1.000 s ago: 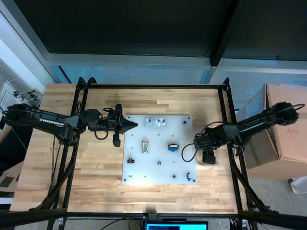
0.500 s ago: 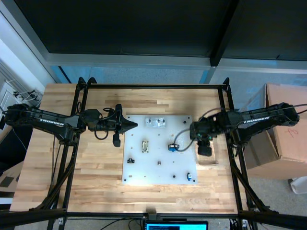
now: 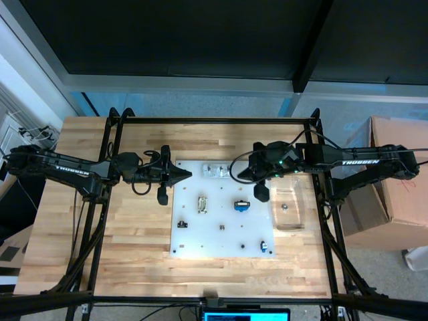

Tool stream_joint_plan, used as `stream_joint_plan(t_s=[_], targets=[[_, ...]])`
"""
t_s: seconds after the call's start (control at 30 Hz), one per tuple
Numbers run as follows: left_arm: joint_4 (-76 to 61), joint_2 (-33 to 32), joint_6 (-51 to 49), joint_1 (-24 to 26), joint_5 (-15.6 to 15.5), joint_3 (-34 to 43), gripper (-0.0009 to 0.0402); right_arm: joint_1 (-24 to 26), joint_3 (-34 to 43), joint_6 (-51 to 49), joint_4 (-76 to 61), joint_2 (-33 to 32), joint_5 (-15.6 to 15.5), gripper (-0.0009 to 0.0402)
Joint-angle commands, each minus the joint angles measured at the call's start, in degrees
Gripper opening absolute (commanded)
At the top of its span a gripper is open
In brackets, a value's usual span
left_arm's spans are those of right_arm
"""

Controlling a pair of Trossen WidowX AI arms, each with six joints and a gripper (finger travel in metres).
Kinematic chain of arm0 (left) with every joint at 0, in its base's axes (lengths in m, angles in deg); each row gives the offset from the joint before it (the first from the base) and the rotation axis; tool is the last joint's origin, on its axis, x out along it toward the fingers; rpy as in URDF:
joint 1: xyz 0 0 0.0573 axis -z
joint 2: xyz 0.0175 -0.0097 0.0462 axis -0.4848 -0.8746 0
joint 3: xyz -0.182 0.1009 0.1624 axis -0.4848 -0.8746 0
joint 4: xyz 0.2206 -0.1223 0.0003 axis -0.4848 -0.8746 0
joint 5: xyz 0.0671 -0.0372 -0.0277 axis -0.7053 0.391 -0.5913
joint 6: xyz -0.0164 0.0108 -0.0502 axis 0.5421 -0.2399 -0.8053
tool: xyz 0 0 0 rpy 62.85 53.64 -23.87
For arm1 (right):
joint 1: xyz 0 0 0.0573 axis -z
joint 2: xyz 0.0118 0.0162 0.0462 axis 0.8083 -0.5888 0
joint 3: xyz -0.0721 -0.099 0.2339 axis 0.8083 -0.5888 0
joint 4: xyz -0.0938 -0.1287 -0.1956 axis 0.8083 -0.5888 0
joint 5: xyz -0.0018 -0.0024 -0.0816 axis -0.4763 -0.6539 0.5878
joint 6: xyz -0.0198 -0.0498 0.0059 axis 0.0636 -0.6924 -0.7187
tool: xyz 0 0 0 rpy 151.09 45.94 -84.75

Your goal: Unfasten the M12 nut and place it in the container

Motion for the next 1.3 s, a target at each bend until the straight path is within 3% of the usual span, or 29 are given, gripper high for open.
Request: stream_joint_plan(t_s=[0.03, 0.23, 0.57, 1.3], targets=[[0.0, 0.0, 0.0, 0.0, 0.0, 0.0, 0.0, 0.3, -2.6, -0.2, 8.5, 0.3, -0.2, -0.0001], [0.0, 0.0, 0.0, 0.0, 0.0, 0.0, 0.0, 0.3, -8.8, -0.1, 25.6, 0.5, -3.1, 0.0], [0.0, 0.0, 0.0, 0.0, 0.0, 0.0, 0.0, 0.9, -18.9, 0.7, 49.4, 0.4, -2.6, 0.0], [0.0, 0.0, 0.0, 0.0, 0.0, 0.0, 0.0, 1.4, -23.7, 3.0, 54.3, 1.1, -3.1, 0.0]])
